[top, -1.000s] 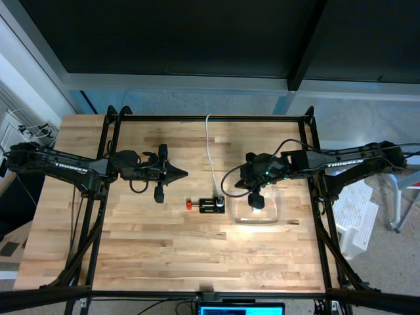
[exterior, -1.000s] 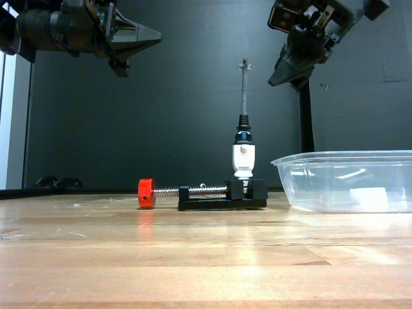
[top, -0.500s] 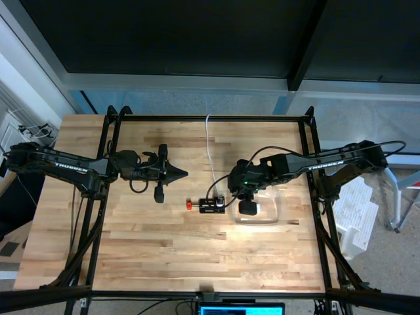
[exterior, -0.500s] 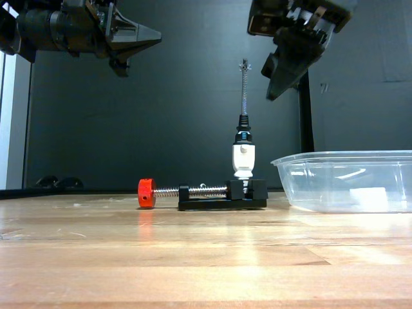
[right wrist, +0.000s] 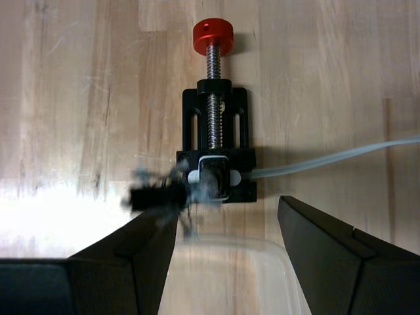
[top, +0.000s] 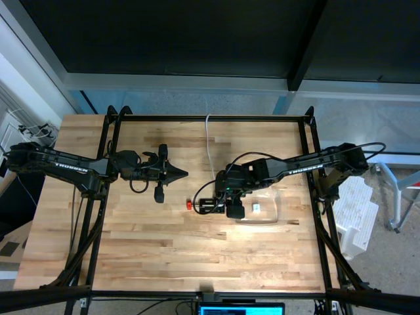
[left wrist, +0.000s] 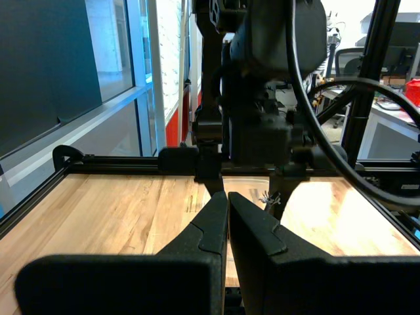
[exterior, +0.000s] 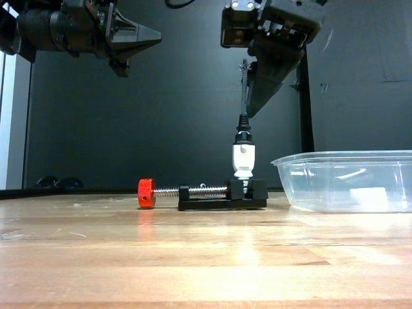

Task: Remove the power plug from the receptacle and place in the container

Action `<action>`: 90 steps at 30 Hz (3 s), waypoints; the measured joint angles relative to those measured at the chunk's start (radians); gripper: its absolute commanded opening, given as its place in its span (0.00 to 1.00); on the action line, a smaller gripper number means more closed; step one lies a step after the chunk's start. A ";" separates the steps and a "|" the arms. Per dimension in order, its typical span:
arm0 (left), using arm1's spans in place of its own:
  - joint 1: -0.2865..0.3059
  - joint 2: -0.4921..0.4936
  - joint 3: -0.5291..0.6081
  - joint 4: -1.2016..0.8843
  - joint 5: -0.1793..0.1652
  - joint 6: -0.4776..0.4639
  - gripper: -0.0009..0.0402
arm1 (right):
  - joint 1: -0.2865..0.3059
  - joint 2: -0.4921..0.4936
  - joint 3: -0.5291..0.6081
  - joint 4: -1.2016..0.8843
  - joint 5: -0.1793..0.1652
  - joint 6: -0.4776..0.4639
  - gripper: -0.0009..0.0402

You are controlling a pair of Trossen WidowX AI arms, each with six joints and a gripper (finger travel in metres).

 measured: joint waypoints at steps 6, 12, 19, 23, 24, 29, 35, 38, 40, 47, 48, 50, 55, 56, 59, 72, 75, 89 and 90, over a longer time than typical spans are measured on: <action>0.000 0.000 0.000 0.000 0.000 0.000 0.02 | 0.011 0.035 0.010 0.002 0.020 0.008 0.54; 0.000 0.000 0.000 0.000 0.000 0.000 0.02 | 0.019 0.053 0.008 0.039 0.021 0.010 0.54; 0.000 0.000 0.000 0.000 0.000 0.000 0.02 | 0.021 0.072 0.007 0.053 0.021 0.010 0.54; 0.000 0.000 0.000 -0.001 0.000 0.000 0.02 | 0.022 0.073 0.005 0.054 0.033 0.010 0.54; 0.000 0.000 0.000 0.000 0.000 0.000 0.02 | 0.023 0.073 0.002 0.054 0.045 0.010 0.54; 0.000 0.000 0.000 0.000 0.000 0.000 0.02 | 0.025 0.084 -0.006 0.064 0.048 0.010 0.54; 0.000 0.000 0.000 -0.001 0.000 0.000 0.02 | 0.026 0.093 -0.005 0.074 0.047 0.007 0.52; 0.000 0.000 0.000 0.000 0.000 0.000 0.02 | 0.026 0.094 -0.006 0.074 0.047 0.007 0.49; 0.000 0.000 0.000 -0.001 0.000 0.000 0.02 | 0.026 0.094 -0.006 0.078 0.047 0.007 0.46; 0.000 0.000 0.000 0.000 0.000 0.000 0.02 | 0.026 0.094 -0.008 0.080 0.047 0.006 0.37; 0.000 0.000 0.000 0.000 0.000 0.000 0.02 | 0.026 0.094 -0.009 0.081 0.047 0.006 0.36; 0.000 0.000 0.000 0.000 0.000 0.000 0.02 | 0.026 0.094 -0.010 0.082 0.047 0.006 0.33; 0.000 0.000 0.000 0.000 0.000 0.000 0.02 | 0.026 0.094 -0.010 0.086 0.045 0.006 0.25; 0.000 0.000 0.000 0.000 0.000 0.000 0.02 | 0.026 0.094 -0.010 0.087 0.045 0.006 0.23; 0.000 0.000 0.000 0.000 0.000 0.000 0.02 | 0.026 0.094 -0.010 0.089 0.044 0.006 0.17; 0.000 0.000 0.000 0.000 0.000 0.000 0.02 | 0.024 0.093 -0.010 0.090 0.045 0.010 0.02; 0.000 0.000 0.000 0.000 0.000 0.000 0.02 | 0.023 0.093 -0.010 0.090 0.045 0.010 0.02; 0.000 0.000 0.000 0.000 0.000 0.000 0.02 | 0.023 0.088 -0.012 0.090 0.044 0.010 0.02; 0.000 0.000 0.000 0.000 0.000 0.000 0.02 | 0.023 0.087 -0.012 0.090 0.044 0.010 0.02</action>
